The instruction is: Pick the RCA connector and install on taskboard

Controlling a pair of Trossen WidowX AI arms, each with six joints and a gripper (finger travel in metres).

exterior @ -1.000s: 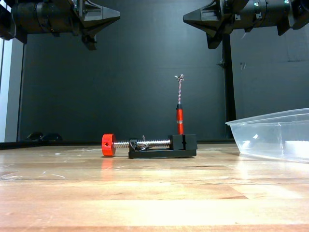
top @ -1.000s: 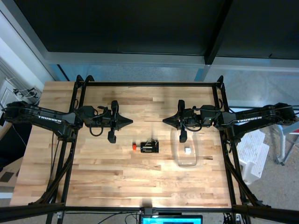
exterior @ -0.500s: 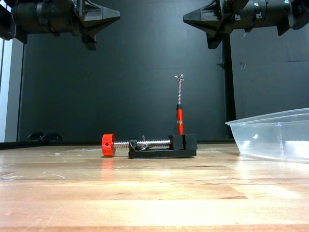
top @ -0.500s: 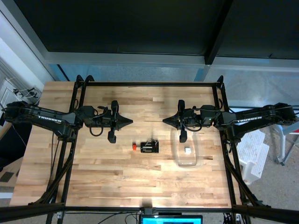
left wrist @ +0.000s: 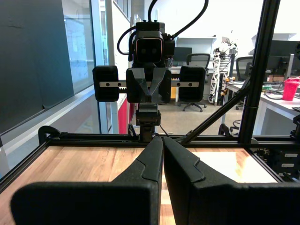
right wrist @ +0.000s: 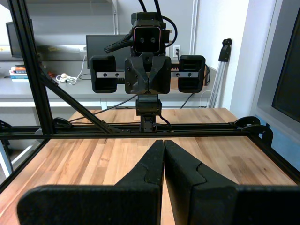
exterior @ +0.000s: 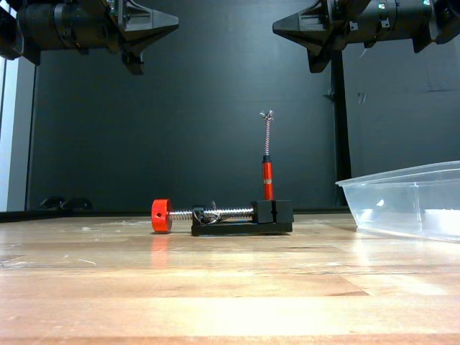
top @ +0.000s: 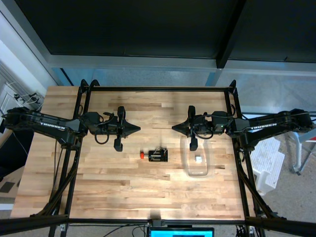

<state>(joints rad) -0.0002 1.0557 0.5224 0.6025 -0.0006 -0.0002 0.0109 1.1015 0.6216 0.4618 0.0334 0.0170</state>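
The left claw (top: 137, 129) and right claw (top: 174, 128) hang high above the worktop (top: 123, 187), tips facing, each with fingers pressed together on nothing. Below, between them, the taskboard (top: 158, 155) lies with its red knob (top: 141, 155) leftward, near a clear tray (top: 189, 168) holding a white cube (top: 198, 159). The RCA connector cannot be made out.

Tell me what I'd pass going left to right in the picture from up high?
Left pincer, shut, reaching in from the left → taskboard → right pincer, shut, reaching in from the right → clear tray.
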